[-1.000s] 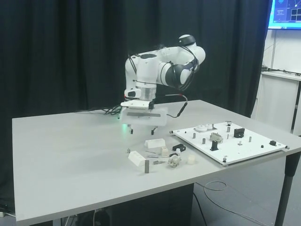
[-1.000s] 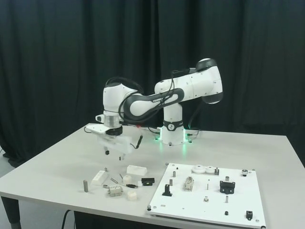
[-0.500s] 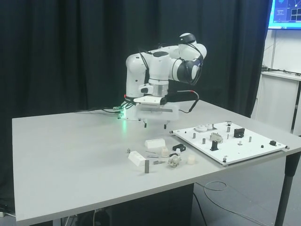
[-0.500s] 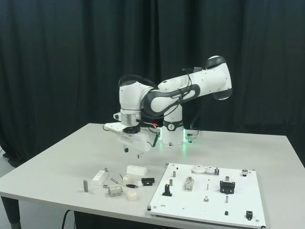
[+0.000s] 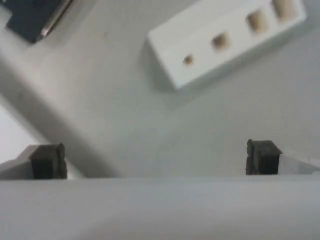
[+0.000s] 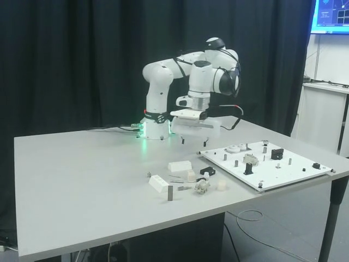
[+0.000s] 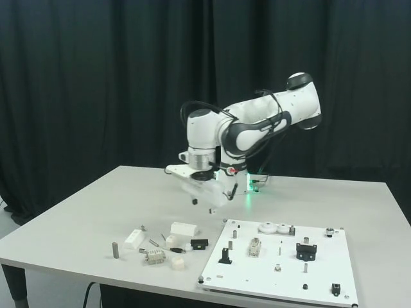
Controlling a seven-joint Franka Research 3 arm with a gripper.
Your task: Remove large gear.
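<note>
Two white gears sit side by side at the far edge of the white board (image 6: 275,168) (image 7: 257,279). The larger gear (image 6: 233,148) (image 7: 266,226) is the one closer to the arm's base. My gripper (image 6: 194,142) (image 7: 203,206) (image 5: 155,160) hangs open above the table, just off the board's corner and short of the gears. Nothing is between its black fingertips (image 5: 47,161). Under it, the wrist view shows a white block with holes (image 5: 225,42) on the grey table. The gears do not appear in the wrist view.
Loose parts lie on the table beside the board: two white blocks (image 6: 179,165) (image 6: 158,184), a black piece (image 6: 208,171) (image 7: 199,243), small white and grey parts. The board carries pegs and black fixtures (image 7: 306,250). A black curtain stands behind.
The arm has swung from over the table's middle toward the board, and the gripper now hangs near the board's corner. Its fingers stay open and hold nothing.
</note>
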